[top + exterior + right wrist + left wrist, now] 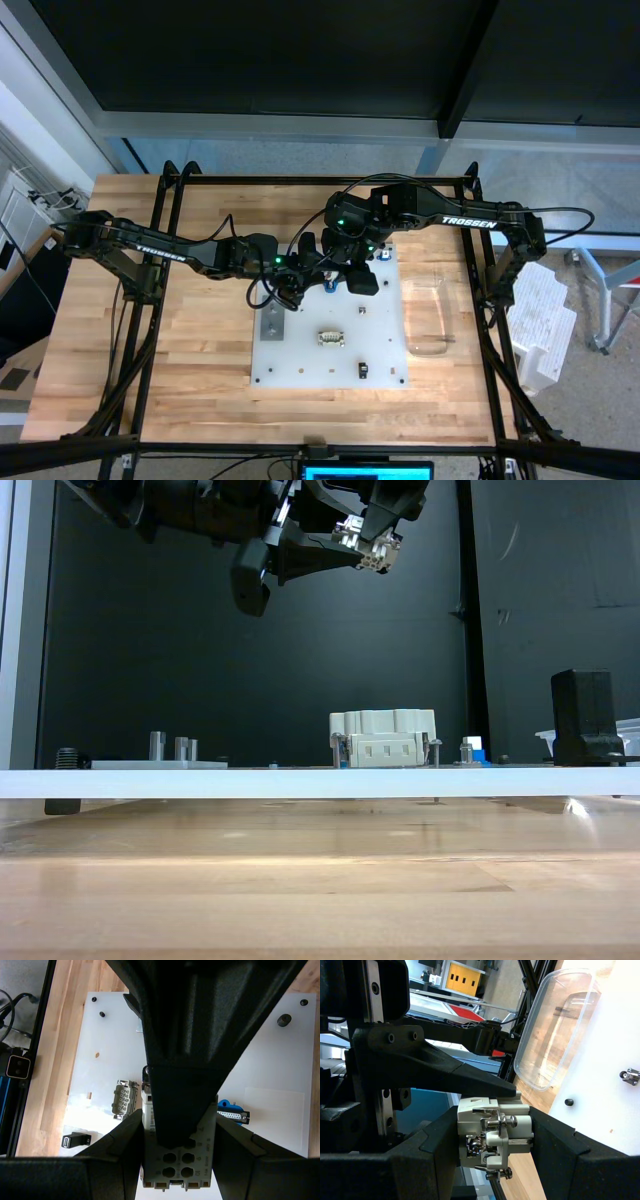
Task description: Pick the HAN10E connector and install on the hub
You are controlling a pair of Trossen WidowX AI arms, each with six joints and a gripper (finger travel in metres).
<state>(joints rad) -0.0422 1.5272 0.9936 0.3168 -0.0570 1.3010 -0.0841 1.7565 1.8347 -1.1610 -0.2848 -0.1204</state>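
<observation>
Over far half of white plate point(290, 365), high view: noted left gripper point(312, 265) and right gripper point(338, 262) tip to tip, hub point(331, 339) bolted nearer. Low view: found HAN10E connector point(372, 550) aloft, tilted, well above hub. Left wrist view: logged connector clamped flush between left fingers point(420, 1160), one right finger across its top. Right wrist view: same connector pinched between right fingers point(117, 1152). Judged best: confirm one grip before freeing other, level connector, centre over hub, lower straight.

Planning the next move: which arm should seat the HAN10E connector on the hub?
Probably right: the right gripper, clamping the HAN10E connector, points down at the white plate beside the hub; the left gripper, also clamping it, points sideways.
</observation>
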